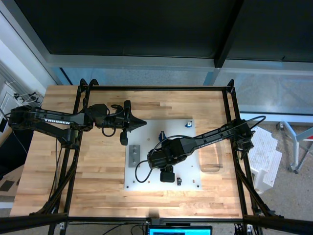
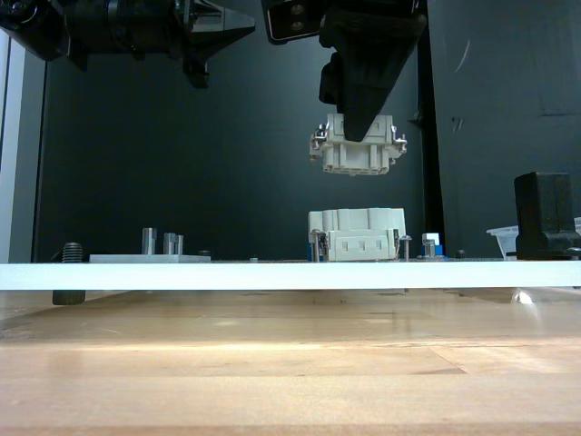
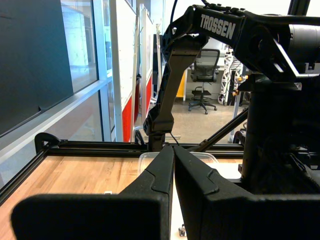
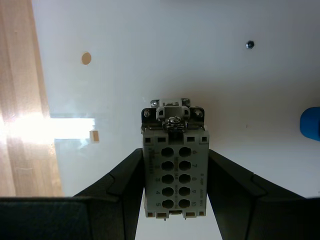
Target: Pick the HAN10E connector and install on the hub
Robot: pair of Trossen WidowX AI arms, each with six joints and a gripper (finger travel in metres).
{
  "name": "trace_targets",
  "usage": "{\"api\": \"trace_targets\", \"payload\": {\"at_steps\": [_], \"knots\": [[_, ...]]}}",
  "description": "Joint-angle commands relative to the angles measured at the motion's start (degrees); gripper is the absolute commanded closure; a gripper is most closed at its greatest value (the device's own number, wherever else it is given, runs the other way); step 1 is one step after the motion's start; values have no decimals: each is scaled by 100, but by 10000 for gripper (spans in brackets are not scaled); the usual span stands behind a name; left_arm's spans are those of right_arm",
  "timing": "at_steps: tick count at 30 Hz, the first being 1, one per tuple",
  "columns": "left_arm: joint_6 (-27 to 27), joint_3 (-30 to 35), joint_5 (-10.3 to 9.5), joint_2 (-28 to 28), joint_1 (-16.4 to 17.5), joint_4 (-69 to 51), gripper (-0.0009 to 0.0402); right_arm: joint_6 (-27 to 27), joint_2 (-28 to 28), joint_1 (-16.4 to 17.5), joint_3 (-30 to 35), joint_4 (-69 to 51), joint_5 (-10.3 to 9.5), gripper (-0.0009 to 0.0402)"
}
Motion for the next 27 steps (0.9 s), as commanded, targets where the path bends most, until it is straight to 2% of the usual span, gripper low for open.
{"api": "trace_targets", "payload": {"at_steps": [1, 27], "knots": [[0, 0, 0, 2, 0, 0, 393, 0, 57, 0, -9, 26, 2, 380], [0, 0, 0, 2, 0, 0, 393, -258, 372, -11, -175, 138, 0, 380]]}}
